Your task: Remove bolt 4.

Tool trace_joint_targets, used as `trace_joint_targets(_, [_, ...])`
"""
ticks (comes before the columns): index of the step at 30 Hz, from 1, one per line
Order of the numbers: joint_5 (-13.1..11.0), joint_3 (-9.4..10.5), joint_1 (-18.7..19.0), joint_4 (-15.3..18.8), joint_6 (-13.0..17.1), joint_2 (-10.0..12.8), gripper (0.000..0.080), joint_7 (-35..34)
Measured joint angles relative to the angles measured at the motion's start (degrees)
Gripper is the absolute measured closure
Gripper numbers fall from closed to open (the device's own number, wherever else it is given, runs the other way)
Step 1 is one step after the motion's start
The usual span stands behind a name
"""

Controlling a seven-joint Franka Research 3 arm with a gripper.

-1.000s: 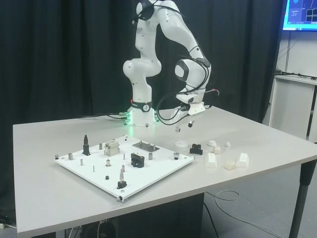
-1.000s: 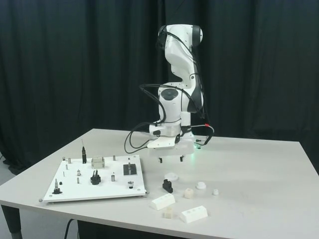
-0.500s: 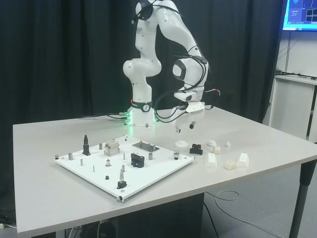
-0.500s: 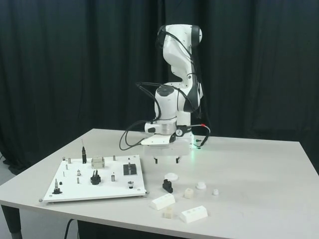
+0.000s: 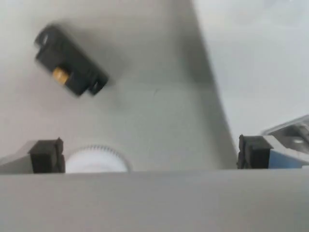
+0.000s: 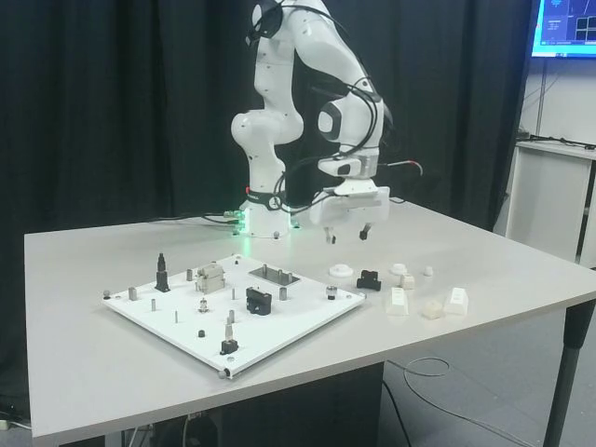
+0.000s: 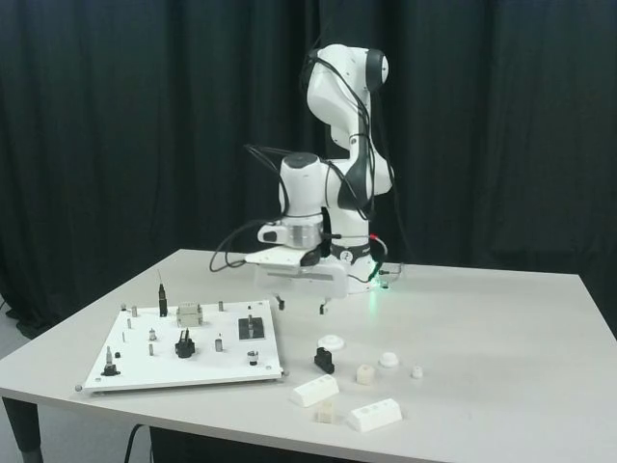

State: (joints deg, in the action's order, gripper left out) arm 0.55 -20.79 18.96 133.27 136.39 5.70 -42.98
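Bolts on white board [image 6: 279, 321] too small to tell apart in both room views. Wrist view: gear [image 5: 96, 162] half hidden behind grey band at 6 o'clock; black clip [image 5: 70, 60] blurred; board cut off at 3 o'clock.

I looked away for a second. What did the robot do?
The hand swung across above the table toward the white board and rose a little. It is open and carries nothing. The board's parts and the loose white blocks stayed put.

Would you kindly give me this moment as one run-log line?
phase: approach | gripper: open, holding nothing, above table | white board: untouched | loose parts: black clip, white gear below wrist
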Motion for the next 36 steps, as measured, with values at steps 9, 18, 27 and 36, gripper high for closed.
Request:
trace_joint_targets(9, [0.0,-2.03,-0.3,-3.8,0.8,1.2,0.0003,-9.4])
trace_joint_targets(18, [0.0,-2.17,-1.9,-9.3,1.8,5.4,0.0003,-17.6])
trace_joint_targets(27, [-0.9,-2.16,-4.0,-15.6,1.8,11.8,0.0003,-24.2])
trace_joint_targets(36, [-6.2,-2.16,-6.5,-18.3,1.7,15.0,0.0003,-26.3])
